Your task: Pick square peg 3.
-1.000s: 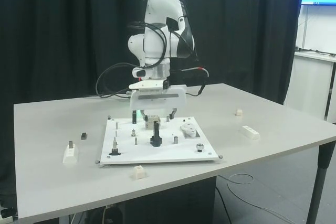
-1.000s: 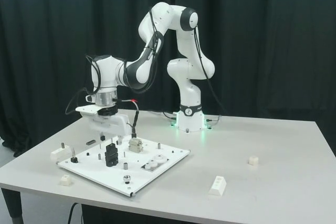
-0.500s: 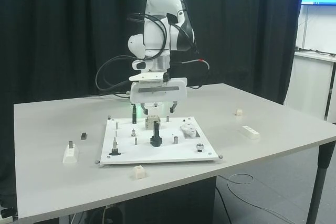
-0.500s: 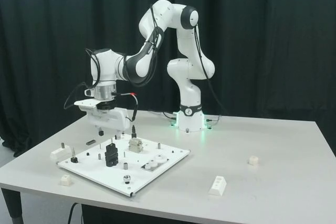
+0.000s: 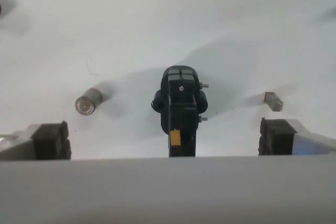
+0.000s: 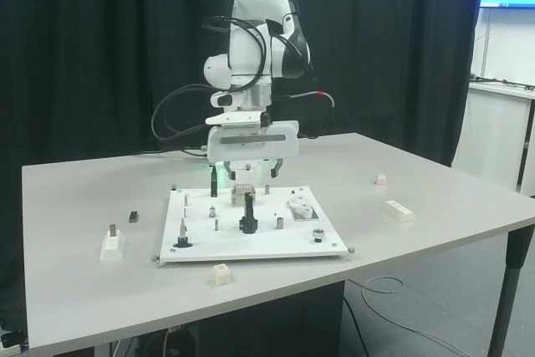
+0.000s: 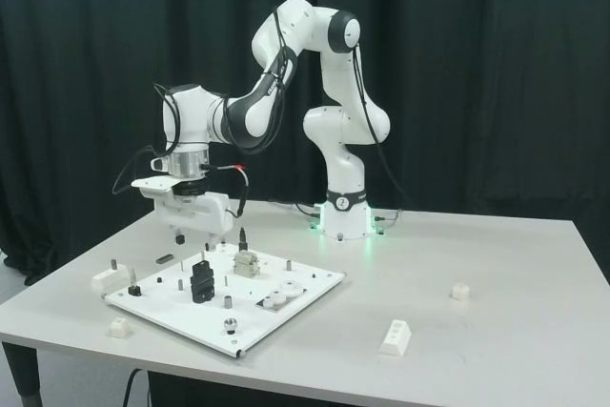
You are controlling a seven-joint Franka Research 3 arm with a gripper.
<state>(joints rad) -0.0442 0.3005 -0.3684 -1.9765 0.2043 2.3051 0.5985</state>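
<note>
peg point(image 5: 273, 101): small square stub upright on the white board point(image 6: 251, 236), probably peg 3, you can't confirm from here | gripper point(image 5: 163, 141): hovers above board, fingers point(image 5: 51, 139) spread wide, holding nothing, peg just beside one fingertip | black fixture point(image 5: 180, 109) stands between the fingers | grey cylinder point(image 5: 87, 103) nearby

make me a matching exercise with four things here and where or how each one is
1 tool
2 black part
3 small white block
4 arm's base

a standing on the white board
b on the grey table, off the board
c green glow at its foot
d open, above the board

Pairs: 1-d, 2-a, 3-b, 4-c
</note>
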